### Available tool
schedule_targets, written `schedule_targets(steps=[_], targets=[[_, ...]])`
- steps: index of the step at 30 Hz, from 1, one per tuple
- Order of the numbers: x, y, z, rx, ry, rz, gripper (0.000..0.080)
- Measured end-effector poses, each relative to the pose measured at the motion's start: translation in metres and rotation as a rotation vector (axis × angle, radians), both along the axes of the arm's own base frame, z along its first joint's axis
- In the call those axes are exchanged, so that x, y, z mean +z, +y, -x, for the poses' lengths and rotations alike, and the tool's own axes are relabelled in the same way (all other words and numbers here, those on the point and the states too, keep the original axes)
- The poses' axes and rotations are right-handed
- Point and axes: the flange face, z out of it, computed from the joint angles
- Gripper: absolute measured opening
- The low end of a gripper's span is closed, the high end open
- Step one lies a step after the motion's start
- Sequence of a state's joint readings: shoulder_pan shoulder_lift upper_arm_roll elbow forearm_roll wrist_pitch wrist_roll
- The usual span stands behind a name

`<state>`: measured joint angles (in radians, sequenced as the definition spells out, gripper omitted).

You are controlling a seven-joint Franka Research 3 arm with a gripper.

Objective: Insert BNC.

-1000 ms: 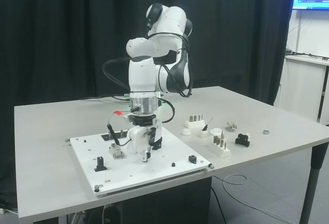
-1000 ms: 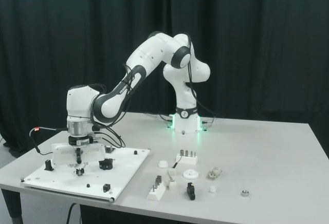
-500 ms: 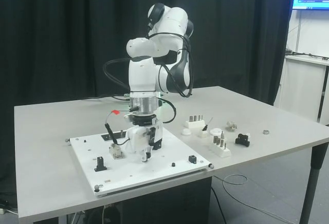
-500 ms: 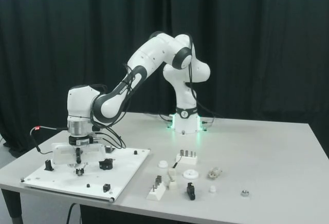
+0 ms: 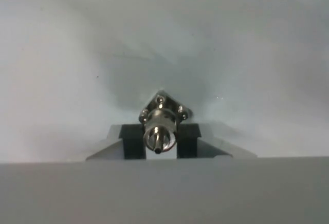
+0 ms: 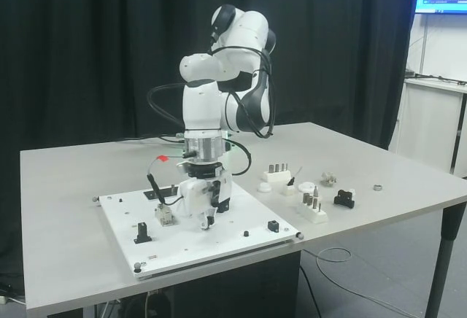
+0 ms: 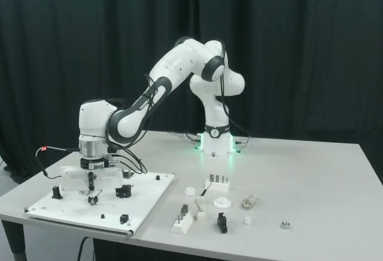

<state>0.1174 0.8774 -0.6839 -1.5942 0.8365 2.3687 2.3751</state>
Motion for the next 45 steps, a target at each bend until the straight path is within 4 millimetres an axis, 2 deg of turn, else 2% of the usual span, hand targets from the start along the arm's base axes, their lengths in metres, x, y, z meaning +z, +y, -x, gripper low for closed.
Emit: schedule_targets(steps=[9,10,21,22,34,45], targets=[[-0.002,0.001,0.001,-0.005,0.007,0.004,0.0126],[-0.002,0.001,0.001,-0.005,0.007,0.004,0.0349],[0.005,0.001,0.0,0.005,0.013,0.024,0.0349],[0.007,0.001,0.0,0.007,0.015,0.028,0.0774],[0.038,0.006,-0.005,0.023,0.018,0.076,0.0798],[0.049,0.005,-0.007,0.011,0.001,0.085,0.08]])
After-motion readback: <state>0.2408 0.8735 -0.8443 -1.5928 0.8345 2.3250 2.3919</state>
